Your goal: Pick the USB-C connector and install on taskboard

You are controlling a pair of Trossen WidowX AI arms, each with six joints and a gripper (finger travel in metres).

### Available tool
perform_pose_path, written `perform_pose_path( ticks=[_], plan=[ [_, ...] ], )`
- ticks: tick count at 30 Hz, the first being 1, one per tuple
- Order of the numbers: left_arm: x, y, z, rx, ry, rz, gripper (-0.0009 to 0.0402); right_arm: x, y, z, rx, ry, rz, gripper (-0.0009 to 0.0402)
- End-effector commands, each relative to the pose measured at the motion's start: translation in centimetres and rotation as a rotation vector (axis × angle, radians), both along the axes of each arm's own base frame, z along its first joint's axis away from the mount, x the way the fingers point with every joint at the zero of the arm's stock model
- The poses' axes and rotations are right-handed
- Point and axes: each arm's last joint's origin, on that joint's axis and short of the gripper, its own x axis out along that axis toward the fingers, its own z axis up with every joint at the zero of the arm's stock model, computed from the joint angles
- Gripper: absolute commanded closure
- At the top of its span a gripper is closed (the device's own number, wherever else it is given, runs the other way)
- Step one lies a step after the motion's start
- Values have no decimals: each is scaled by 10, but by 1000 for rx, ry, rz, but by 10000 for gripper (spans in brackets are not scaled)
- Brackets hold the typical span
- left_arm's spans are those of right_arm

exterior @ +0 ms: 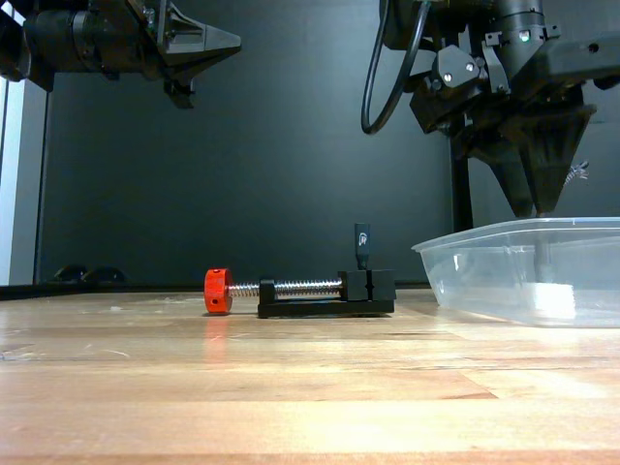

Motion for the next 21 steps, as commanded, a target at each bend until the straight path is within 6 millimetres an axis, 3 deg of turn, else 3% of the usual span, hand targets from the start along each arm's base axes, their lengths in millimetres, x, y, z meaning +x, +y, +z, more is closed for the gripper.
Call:
perform_pose_path(
  ticks=[1, 21],
  plan=[
    [0, 0, 0, 0, 0, 0, 393, 2, 0, -5, -2, 14, -11, 238],
    [0, 0, 0, 0, 0, 0, 393, 1, 1, -28, 9, -3, -13, 252]
  ],
)
